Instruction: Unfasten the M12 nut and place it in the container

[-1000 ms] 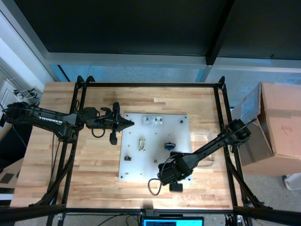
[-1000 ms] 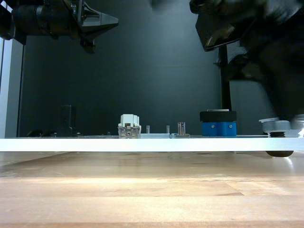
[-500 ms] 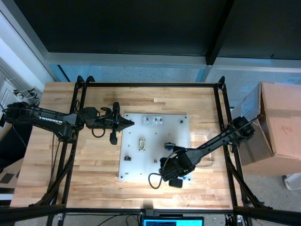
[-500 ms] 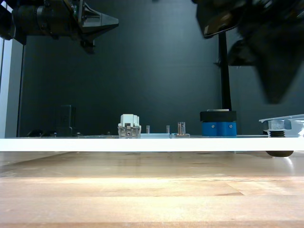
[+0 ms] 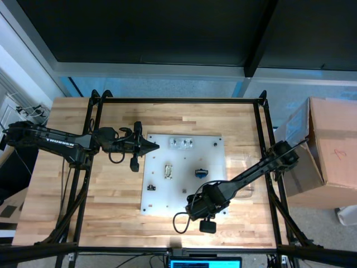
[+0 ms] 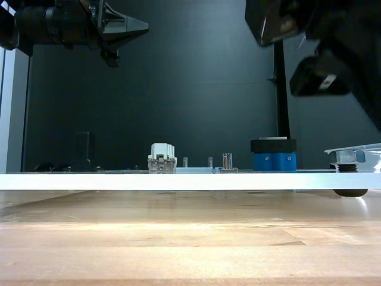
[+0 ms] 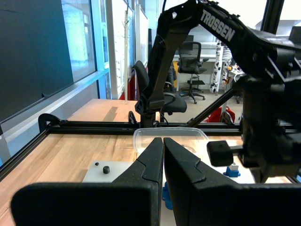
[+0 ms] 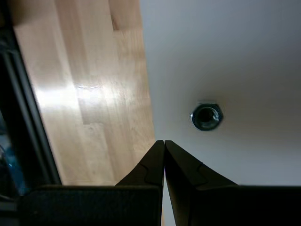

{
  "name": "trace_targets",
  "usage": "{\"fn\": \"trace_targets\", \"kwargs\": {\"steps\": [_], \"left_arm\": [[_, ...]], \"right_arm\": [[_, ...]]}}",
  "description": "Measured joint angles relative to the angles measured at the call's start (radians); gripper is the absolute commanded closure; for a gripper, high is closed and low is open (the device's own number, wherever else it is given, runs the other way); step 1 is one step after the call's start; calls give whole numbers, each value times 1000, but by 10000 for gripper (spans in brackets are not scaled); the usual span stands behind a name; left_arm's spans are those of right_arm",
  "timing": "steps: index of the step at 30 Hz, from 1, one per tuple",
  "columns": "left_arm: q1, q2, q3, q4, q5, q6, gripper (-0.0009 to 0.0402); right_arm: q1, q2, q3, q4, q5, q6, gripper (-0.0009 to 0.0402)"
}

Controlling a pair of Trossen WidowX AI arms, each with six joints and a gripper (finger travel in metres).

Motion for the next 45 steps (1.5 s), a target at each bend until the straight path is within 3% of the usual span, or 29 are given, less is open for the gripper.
{"fn": "trace_targets", "kwargs": {"steps": [21, 25, 28, 30, 34, 39, 42, 45], "left_arm": [[0, 0, 0, 0, 0, 0, 393], [0, 0, 0, 0, 0, 0, 393], [0, 0, 0, 0, 0, 0, 393], [0, 0, 0, 0, 0, 0, 393], [0, 0, 0, 1, 0, 0, 393], [0, 0, 0, 0, 0, 0, 393], [0, 0, 0, 0, 0, 0, 393], [0, 0, 0, 0, 0, 0, 393]], "right_arm": [[-6, 23, -16, -1, 73, 0, 393], [-6, 1, -18, -127, 298, 82, 393], [-5, -27, -18, -167, 380, 143, 393], [-2, -34, -18, -167, 372, 150, 393], [-2, -39, -18, -164, 307, 154, 393], [-1, -43, -6, -146, 164, 167, 389], [2, -45, 28, -144, 139, 197, 362], [-1, -45, 64, -144, 142, 206, 309]]}}
